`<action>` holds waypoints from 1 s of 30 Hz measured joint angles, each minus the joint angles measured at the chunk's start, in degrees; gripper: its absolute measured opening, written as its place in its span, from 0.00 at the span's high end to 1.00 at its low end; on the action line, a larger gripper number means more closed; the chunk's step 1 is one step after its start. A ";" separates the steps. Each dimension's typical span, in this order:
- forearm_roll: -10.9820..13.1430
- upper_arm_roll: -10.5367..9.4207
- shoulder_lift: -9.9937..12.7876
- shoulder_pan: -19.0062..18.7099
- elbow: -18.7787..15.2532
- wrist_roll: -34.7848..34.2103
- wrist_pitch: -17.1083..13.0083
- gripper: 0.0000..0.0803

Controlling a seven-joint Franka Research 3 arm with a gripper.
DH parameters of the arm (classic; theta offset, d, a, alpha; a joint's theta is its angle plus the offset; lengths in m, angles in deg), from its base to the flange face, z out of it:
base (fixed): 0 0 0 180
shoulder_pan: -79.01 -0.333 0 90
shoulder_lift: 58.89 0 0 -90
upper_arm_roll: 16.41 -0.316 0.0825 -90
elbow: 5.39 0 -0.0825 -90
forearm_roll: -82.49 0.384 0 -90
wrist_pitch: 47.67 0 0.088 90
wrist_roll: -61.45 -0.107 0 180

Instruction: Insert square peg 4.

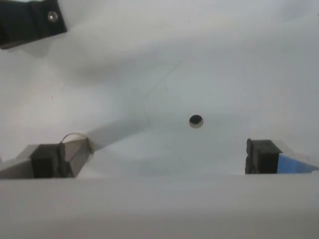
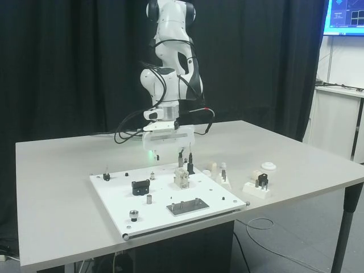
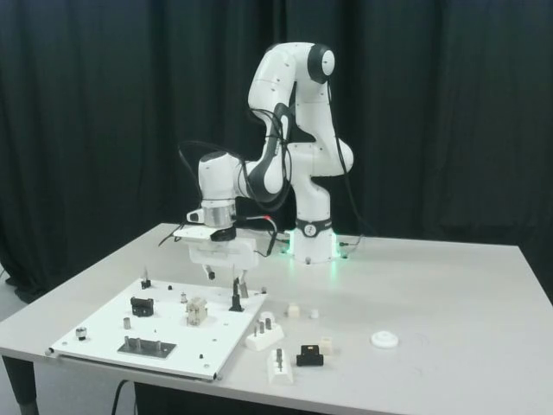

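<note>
My gripper (image 2: 169, 152) hangs open over the far part of the white board (image 2: 114, 196), a little above it, with nothing between its fingers. In the wrist view the gripper (image 1: 155, 158) has its fingertips (image 1: 50, 159) wide apart over bare white board with a small round black hole (image 1: 196, 121). A black upright peg (image 2: 191, 162) stands on the board just beside the gripper (image 3: 225, 277). Small white holders (image 2: 223, 173) with pegs lie off the board's right edge. Which one is square peg 4 I cannot tell.
On the board are a small grey fixture (image 2: 182, 177), a black block (image 2: 140, 186), a grey plate with two pins (image 2: 187, 206) and short posts. Another white holder (image 2: 257, 185) and a white disc (image 2: 268, 166) lie on the grey table. A black part (image 1: 30, 22) shows near the gripper.
</note>
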 joint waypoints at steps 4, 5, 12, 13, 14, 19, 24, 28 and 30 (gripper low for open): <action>-0.01 0.00 -0.04 0.00 0.00 0.18 0.18 0.00; -0.01 0.00 -0.05 0.00 0.00 0.24 0.28 0.00; -0.03 0.00 -0.10 -0.07 -0.01 0.88 0.94 0.00; -0.03 0.00 -0.09 -0.10 -0.01 0.93 1.09 0.00; -0.03 0.00 -0.09 -0.14 -0.03 0.99 1.27 0.00; -0.03 0.00 -0.03 -0.40 -0.05 1.05 1.51 0.00; -0.03 0.00 0.06 -0.68 -0.06 1.05 1.51 0.00; -0.03 0.00 0.12 -0.83 -0.06 1.05 1.50 0.00; -0.03 0.00 0.13 -0.86 -0.06 1.05 1.48 0.00</action>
